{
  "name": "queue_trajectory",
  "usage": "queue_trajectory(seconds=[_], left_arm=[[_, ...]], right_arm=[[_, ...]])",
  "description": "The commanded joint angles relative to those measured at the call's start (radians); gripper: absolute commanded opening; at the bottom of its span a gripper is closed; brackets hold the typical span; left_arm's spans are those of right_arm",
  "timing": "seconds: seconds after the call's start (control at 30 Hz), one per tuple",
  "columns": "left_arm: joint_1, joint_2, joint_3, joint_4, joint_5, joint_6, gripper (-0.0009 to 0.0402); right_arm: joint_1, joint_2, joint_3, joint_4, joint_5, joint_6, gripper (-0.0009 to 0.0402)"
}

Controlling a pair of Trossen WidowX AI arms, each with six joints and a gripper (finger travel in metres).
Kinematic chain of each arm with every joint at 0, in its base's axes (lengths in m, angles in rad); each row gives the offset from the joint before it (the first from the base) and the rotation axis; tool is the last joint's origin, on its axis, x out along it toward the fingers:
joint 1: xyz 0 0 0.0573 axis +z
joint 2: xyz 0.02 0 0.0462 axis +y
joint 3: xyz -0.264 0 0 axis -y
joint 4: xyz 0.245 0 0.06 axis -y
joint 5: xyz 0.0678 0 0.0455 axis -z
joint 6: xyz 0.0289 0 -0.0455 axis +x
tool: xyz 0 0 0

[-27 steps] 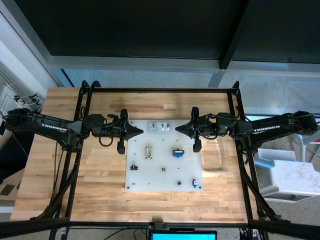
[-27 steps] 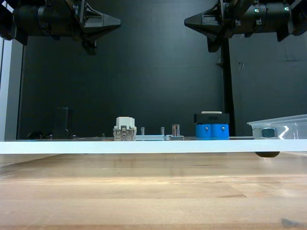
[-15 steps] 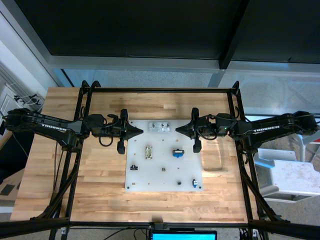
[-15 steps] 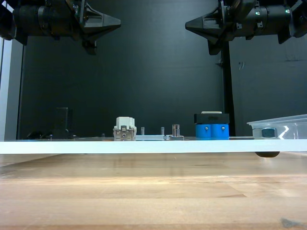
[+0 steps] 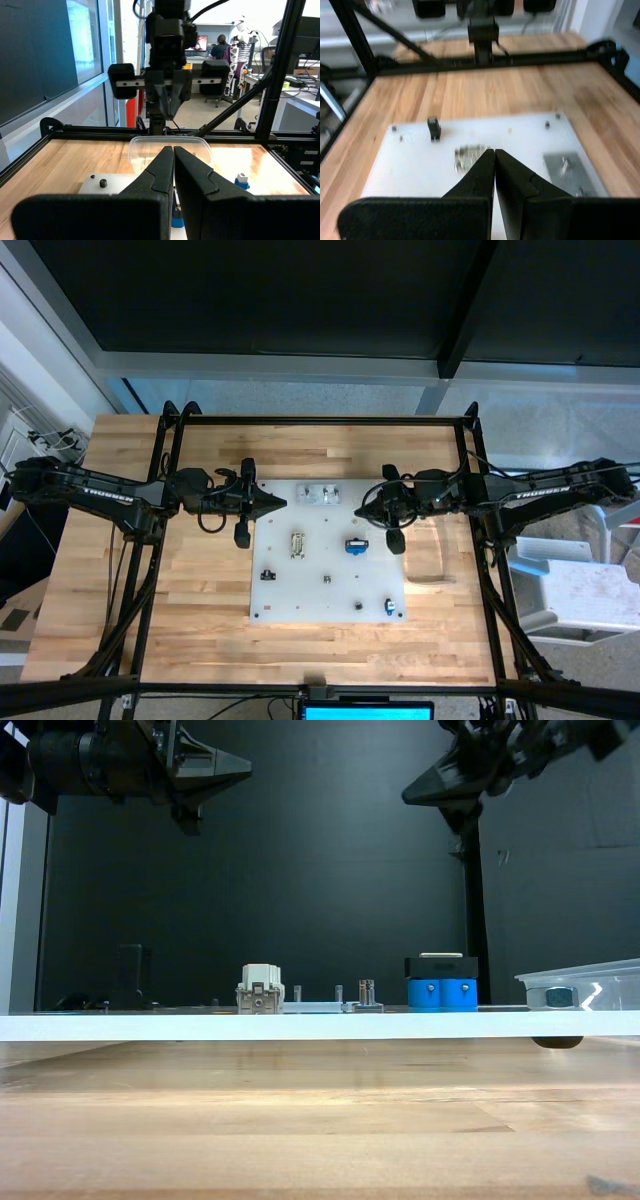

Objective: Unfasten the M12 fastener and place in the container

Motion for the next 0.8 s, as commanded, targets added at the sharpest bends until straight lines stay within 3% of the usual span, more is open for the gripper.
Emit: queue_trajectory(seconds=[0.03,0.2,0.47,0.8], left_arm=[[0.0,0.0,0.0,0.0,0.0,0.0,0.0],[0.0,0.0,0.0,0.0,0.0,0.0,0.0],[0.0,0.0,0.0,0.0,0.0,0.0,0.0],[0.0,0.0,0.0,0.0,0.0,0.0,0.0]], right_arm=[[0.034,0.02,0.077,-0.145,0.023,0.051,0.0],[0.085,0.1,0.201,-0.349,0.043,0.138,0.0],[0.151,0.27,0.409,-0.663,0.039,0.273,0.0],[0.244,0.472,0.62,-0.883,0.038,0.396,0.0]])
